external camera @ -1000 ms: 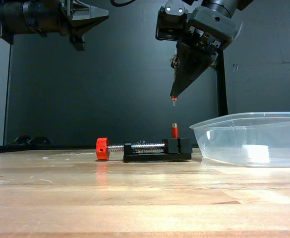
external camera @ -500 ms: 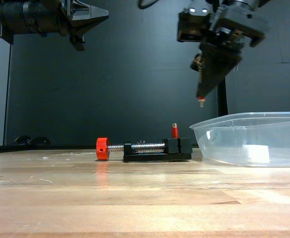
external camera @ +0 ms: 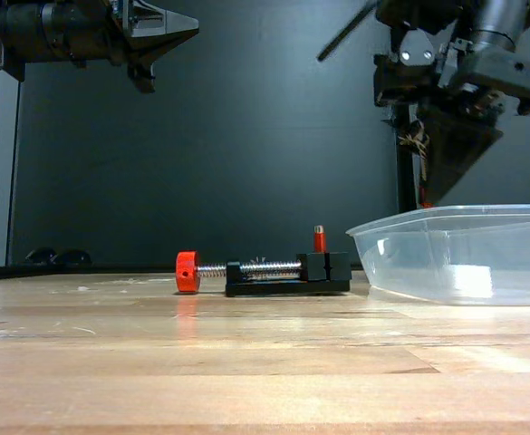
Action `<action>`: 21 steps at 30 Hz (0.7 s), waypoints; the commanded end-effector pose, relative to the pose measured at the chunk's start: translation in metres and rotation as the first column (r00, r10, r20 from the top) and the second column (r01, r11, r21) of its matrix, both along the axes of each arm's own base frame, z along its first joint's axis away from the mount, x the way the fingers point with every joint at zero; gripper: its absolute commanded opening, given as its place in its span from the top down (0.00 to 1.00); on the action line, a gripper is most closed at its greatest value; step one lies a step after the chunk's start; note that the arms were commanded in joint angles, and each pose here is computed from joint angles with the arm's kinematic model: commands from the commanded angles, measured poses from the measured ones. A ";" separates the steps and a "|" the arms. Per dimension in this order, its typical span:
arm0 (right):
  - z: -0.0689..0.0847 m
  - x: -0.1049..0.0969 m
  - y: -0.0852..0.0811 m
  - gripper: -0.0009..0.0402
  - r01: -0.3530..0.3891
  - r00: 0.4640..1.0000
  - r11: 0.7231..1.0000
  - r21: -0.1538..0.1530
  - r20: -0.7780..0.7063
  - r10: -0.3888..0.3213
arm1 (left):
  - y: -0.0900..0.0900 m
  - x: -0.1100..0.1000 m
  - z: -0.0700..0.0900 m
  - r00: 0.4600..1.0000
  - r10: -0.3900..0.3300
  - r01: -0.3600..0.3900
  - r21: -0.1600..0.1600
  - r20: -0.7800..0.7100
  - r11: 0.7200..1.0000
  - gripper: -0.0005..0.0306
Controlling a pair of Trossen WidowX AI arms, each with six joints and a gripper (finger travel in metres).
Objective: Remove the RCA connector from the receptacle and place in the container
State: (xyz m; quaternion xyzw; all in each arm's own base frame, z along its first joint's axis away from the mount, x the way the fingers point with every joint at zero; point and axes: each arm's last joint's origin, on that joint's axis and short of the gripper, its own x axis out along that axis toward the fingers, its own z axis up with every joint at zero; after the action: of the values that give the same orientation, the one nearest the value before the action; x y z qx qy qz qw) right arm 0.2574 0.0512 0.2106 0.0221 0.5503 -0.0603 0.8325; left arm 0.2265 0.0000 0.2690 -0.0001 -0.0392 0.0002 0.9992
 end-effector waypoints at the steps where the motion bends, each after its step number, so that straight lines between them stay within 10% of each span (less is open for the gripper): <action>1: -0.006 -0.003 0.000 0.92 0.009 1.000 1.000 0.000 -0.017 -0.009 | 0.000 0.000 0.000 1.000 0.000 0.000 0.000 0.000 1.000 0.98; 13: -0.007 -0.003 0.000 0.63 0.028 1.000 1.000 -0.001 -0.015 -0.028 | 0.000 0.000 0.000 1.000 0.000 0.000 0.000 0.000 1.000 0.98; 21: 0.000 -0.005 0.000 0.63 0.015 1.000 1.000 0.013 0.014 -0.015 | 0.000 0.000 0.000 1.000 0.000 0.000 0.000 0.000 1.000 0.98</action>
State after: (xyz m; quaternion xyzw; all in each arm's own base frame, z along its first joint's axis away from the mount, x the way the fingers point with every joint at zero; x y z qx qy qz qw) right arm 0.2524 0.0506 0.2068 0.0306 0.5506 -0.0693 0.8313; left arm 0.2265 0.0000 0.2688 -0.0001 -0.0388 0.0004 0.9992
